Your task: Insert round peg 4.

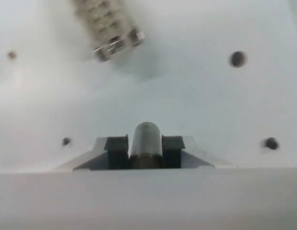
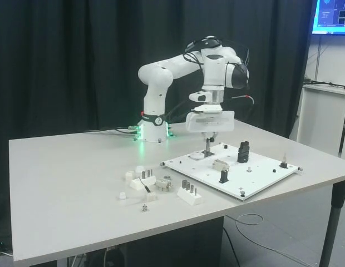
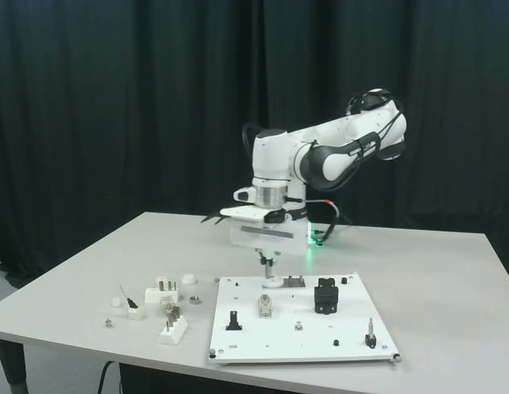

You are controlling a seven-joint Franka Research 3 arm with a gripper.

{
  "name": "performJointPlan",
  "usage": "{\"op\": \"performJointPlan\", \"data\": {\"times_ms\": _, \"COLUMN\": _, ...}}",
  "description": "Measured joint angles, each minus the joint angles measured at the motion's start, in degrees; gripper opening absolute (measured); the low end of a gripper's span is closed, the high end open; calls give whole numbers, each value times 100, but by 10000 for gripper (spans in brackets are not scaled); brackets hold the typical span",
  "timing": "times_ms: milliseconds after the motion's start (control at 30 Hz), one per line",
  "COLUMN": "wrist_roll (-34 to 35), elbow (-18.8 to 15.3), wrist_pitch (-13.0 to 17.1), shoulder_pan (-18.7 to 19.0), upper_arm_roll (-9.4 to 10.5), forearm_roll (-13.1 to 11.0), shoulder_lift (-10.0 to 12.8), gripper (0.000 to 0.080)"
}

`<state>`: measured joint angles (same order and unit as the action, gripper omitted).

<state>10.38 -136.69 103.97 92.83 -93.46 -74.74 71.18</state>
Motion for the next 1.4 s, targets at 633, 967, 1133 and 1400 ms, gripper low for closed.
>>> {"op": "performJointPlan", "data": {"times_ms": 633, "wrist_roll": -308, "elbow": -150, "wrist_pitch": 125, "shoulder_pan": 998, "upper_arm_roll": 154, "forearm_roll": -33, "shoulder_lift": -17, "gripper": 143}}
{"op": "performJointPlan", "data": {"times_ms": 967, "wrist_roll": -104, "elbow": -275, "wrist_pitch": 247, "shoulder_pan": 1389, "upper_arm_roll": 272, "forearm_roll": -274, "shoulder_lift": -44, "gripper": 143}}
{"op": "performJointPlan", "data": {"times_ms": 1133, "wrist_roll": -35, "elbow": -299, "wrist_pitch": 325, "shoulder_pan": 1529, "upper_arm_roll": 350, "forearm_roll": -446, "shoulder_lift": -47, "gripper": 143}}
{"op": "performJointPlan", "data": {"times_ms": 1400, "wrist_roll": 177, "elbow": -353, "wrist_pitch": 489, "shoulder_pan": 1707, "upper_arm_roll": 509, "forearm_roll": -677, "shoulder_lift": -49, "gripper": 143}}
